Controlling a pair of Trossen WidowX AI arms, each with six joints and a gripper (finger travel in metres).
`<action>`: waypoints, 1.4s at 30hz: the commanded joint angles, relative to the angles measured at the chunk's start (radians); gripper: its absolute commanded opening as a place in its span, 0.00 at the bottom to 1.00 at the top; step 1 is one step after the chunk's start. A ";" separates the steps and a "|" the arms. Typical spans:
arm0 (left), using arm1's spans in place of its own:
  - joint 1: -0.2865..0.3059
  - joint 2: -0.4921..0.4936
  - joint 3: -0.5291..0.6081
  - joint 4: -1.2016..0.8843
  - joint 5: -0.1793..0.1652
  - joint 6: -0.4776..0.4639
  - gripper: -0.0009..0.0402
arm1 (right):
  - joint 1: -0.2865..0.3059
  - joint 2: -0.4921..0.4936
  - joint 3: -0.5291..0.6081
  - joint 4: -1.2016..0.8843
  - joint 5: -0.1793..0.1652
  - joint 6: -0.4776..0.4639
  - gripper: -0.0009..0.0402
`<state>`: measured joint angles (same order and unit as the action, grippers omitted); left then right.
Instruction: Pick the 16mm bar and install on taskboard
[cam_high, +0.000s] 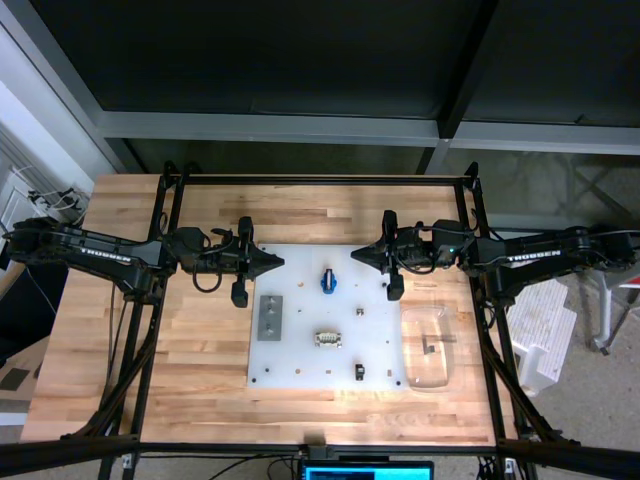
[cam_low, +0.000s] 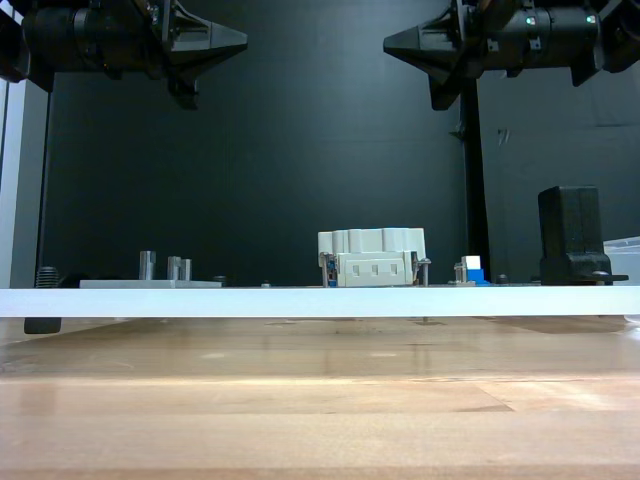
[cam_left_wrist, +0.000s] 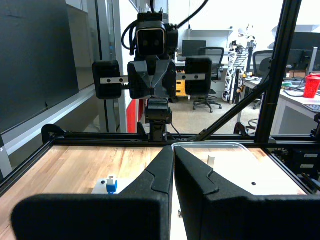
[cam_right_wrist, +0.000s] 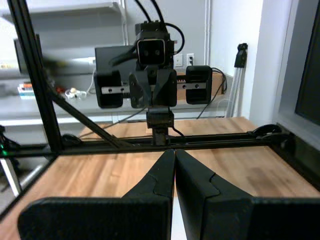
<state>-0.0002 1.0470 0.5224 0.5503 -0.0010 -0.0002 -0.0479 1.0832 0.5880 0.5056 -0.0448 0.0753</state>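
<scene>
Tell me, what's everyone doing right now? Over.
Left gripper and right gripper shut, parked high over taskboard. 16mm bar untouched in clear tray. Nothing blocking.

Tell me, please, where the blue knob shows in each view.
High view: blue knob on the taskboard's far half.
Low view: blue knob just right of the connector.
Left wrist view: blue knob beside the left claw.
Right wrist view: not in it.
Landmark: shut left claw and right claw, facing each other above the taskboard.

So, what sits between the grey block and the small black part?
The silver connector, in the high view. The left gripper and right gripper hover shut above the taskboard's far edge.
</scene>
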 joint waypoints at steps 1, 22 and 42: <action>0.000 0.000 0.000 0.000 0.000 0.000 0.02 | 0.003 -0.001 0.042 -0.127 0.003 0.002 0.02; 0.000 0.000 0.000 0.000 0.000 0.000 0.02 | 0.089 0.004 0.391 -1.195 0.000 0.053 0.02; 0.000 0.000 0.000 0.000 0.000 0.000 0.02 | 0.230 0.007 0.398 -1.584 0.030 0.131 0.02</action>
<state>-0.0002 1.0473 0.5228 0.5503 -0.0010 -0.0002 0.1669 1.0874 0.9859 -1.0668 -0.0162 0.1997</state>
